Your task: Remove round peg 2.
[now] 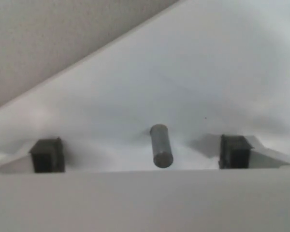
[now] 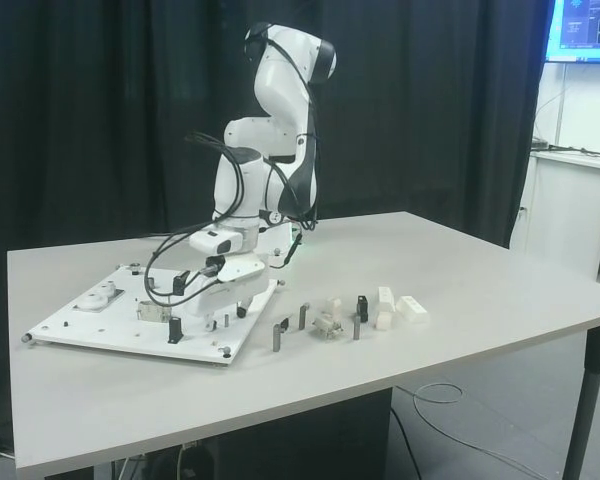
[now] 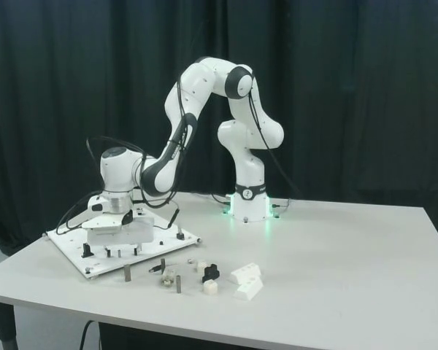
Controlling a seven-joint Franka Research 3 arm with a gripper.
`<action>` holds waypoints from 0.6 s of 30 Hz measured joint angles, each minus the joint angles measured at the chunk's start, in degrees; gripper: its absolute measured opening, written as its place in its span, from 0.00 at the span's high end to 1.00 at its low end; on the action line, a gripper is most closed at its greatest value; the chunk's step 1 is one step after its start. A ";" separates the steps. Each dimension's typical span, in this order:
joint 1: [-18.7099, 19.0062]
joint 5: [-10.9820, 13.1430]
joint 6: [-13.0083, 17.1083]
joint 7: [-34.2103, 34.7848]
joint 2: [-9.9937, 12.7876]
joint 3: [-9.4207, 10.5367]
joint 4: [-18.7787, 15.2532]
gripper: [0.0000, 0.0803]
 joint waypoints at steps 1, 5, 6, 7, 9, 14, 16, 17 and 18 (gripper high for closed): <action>0.00 0.20 -0.02 0.00 -0.06 0.00 0.00 0.01; 0.01 0.84 -0.16 0.00 -0.40 0.00 -0.02 0.01; 0.02 0.97 -0.20 0.00 -0.50 0.00 -0.04 0.01; 0.02 1.08 -0.24 0.00 -0.61 0.00 -0.07 0.01; 0.02 1.15 -0.35 -0.02 -0.83 0.00 -0.12 0.44; 0.01 1.15 -0.43 -0.05 -1.09 -0.06 -0.14 0.66; 0.00 1.15 -0.01 -0.07 -1.08 -0.25 -0.13 0.66; -0.01 1.15 0.20 -0.10 -1.08 -0.36 -0.13 0.66; -0.01 1.15 0.40 -0.16 -1.07 -0.46 -0.13 0.66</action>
